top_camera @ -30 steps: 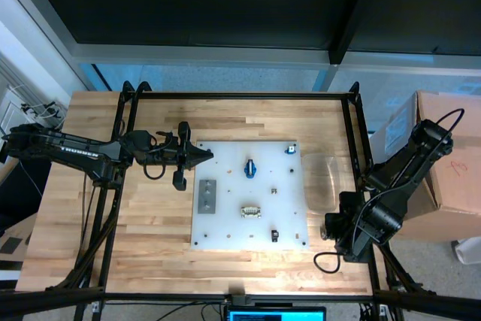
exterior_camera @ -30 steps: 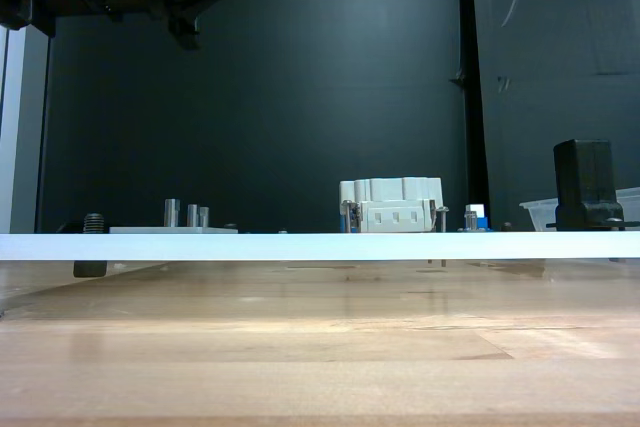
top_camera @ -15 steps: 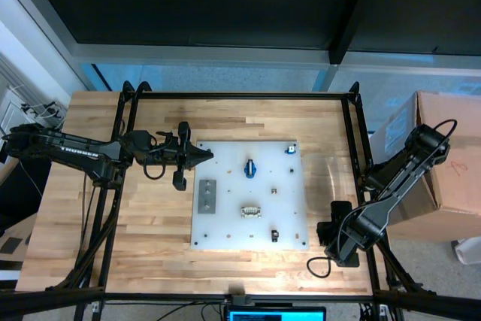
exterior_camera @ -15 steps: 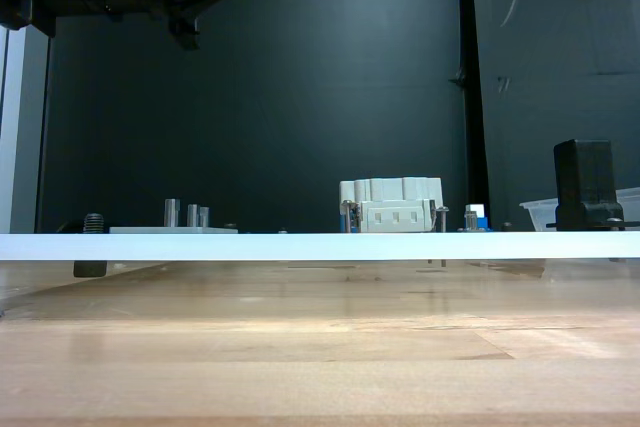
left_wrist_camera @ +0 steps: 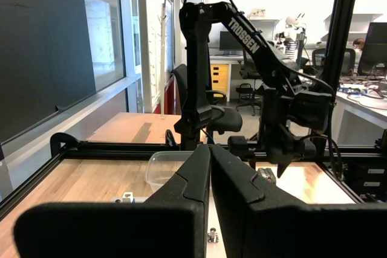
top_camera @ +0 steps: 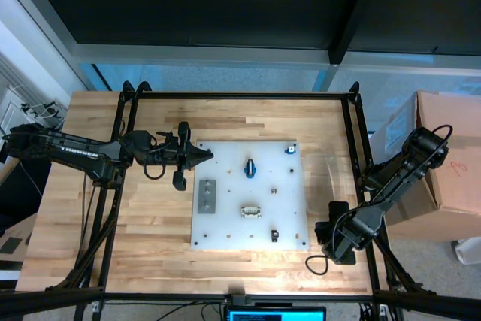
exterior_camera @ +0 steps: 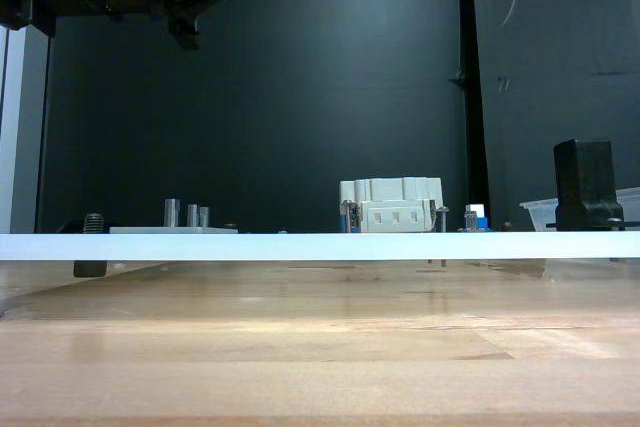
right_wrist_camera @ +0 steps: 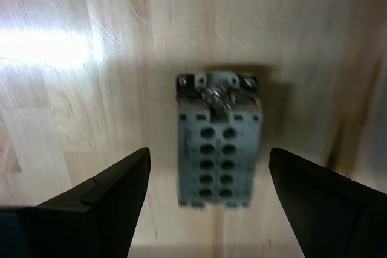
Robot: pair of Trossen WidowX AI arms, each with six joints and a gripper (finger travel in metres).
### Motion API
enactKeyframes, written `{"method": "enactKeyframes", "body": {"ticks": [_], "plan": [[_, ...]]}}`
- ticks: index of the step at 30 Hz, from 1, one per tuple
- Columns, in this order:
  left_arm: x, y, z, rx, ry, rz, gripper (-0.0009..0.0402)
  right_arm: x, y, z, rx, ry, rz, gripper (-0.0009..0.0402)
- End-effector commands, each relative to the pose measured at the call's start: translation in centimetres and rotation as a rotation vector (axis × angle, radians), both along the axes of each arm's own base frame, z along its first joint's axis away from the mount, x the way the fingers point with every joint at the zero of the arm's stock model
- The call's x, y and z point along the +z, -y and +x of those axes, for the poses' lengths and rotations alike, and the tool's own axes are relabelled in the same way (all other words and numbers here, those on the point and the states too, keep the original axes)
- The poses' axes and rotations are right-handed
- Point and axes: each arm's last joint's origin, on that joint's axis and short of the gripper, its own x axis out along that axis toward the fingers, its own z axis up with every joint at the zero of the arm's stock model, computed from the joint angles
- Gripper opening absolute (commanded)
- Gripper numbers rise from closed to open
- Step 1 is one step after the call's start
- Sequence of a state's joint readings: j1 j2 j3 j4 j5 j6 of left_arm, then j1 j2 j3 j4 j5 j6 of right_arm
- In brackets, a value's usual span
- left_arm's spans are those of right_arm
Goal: Remove the HAN10E connector from the taskboard and place in the container
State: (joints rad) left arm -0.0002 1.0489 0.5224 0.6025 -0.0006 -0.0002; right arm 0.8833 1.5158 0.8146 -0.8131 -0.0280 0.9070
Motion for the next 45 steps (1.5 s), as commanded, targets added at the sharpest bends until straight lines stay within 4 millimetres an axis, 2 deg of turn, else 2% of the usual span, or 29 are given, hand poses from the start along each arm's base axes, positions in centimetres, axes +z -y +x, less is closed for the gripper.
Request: {"method": "enactKeyframes", "body": {"ticks": [1, 4, 8, 25, 30, 40, 45], "plan": [[0.0, 0.0, 0.0, 0.0, 0.0, 0.0, 0.0, -0.5, 0.1, -0.1, -0.002, 0.01, 0.011, 0.0274], [0.0, 0.0, 0.0, 0.0, 0.0, 0.0, 0.0, -0.8, 0.2, -0.1, -0.002, 0.016, 0.018, 0.0266], [0.0, 0.0, 0.0, 0.0, 0.0, 0.0, 0.0, -0.9, 0.2, -0.1, -0.002, 0.024, 0.019, 0.0232], [0.0, 0.0, 0.0, 0.0, 0.0, 0.0, 0.0, 0.4, 0.5, -0.4, -0.011, 0.029, 0.077, -0.0001], [0.0, 0.0, 0.0, 0.0, 0.0, 0.0, 0.0, 2.2, 0.7, -0.6, -0.011, 0.042, 0.122, 0.0016], [0.0, 0.0, 0.0, 0.0, 0.0, 0.0, 0.0, 8.0, 2.7, -0.7, -0.058, 0.052, 0.099, 0.0023], [0.0, 0.0, 0.0, 0.0, 0.0, 0.0, 0.0, 9.3, 3.6, -0.8, -0.082, 0.111, 0.11, 0.0024]]}}
